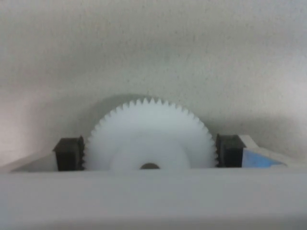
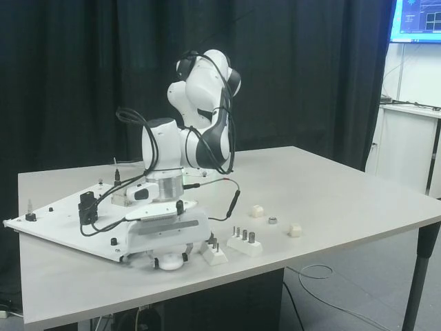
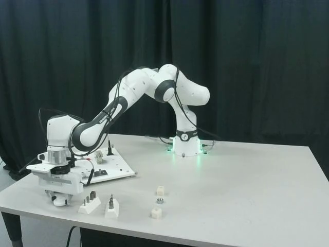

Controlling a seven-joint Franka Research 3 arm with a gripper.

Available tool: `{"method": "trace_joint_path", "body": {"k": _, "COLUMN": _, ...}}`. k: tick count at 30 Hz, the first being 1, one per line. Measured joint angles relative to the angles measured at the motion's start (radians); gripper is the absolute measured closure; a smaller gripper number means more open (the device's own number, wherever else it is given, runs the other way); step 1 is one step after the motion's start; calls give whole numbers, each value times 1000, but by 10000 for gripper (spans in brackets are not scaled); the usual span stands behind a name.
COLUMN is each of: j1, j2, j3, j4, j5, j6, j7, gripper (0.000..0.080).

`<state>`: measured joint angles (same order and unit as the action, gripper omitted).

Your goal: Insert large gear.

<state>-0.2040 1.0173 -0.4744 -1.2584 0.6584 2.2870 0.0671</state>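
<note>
One step in hand: the large gear is gripped and low over the table; seating it is not yet done, as I judge it.
Table: grey table (image 3: pixel 247 175), broad, flat and matte, spreading well out from the gripper on all sides; in the wrist view its surface looks faintly grainy.
Arm: white Franka arm (image 3: pixel 139 90), smooth rounded shells with black cables along it, reaching down and ending in the gripper.
Board: white assembly board (image 2: pixel 62 221), a thin flat plate behind the gripper, carrying small black fittings and short pegs.
Gripper: gripper (image 1: pixel 150 152) closed onto the gear, its two black ribbed pads pressed against opposite toothed edges; it hangs low, close above the table by the board's near edge.
Gear: large gear (image 1: pixel 149 136), white, flat and round, finely toothed all round the rim, with a raised smooth hub and a dark centre bore; it lies between the fingertips.
Peg blocks: two small white blocks (image 3: pixel 90 205) with short grey pins standing up, just beside the gripper.
Small parts: white cubes (image 3: pixel 160 191) and a little grey ring, farther off.
Next move, my judgement: bore must line up squarely over its shaft, gear kept level, then pressed down gently so the teeth mesh rather than jam.
</note>
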Motion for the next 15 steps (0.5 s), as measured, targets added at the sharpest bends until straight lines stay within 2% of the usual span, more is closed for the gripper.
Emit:
{"method": "trace_joint_path", "body": {"k": 10, "j1": 1, "j2": 0, "j3": -20, "j4": 34, "j5": -2, "j6": -49, "j7": 27, "gripper": 206}}
{"method": "trace_joint_path", "body": {"k": 15, "j1": 1, "j2": 0, "j3": -24, "j4": 42, "j5": -3, "j6": -57, "j7": 42, "gripper": 206}}
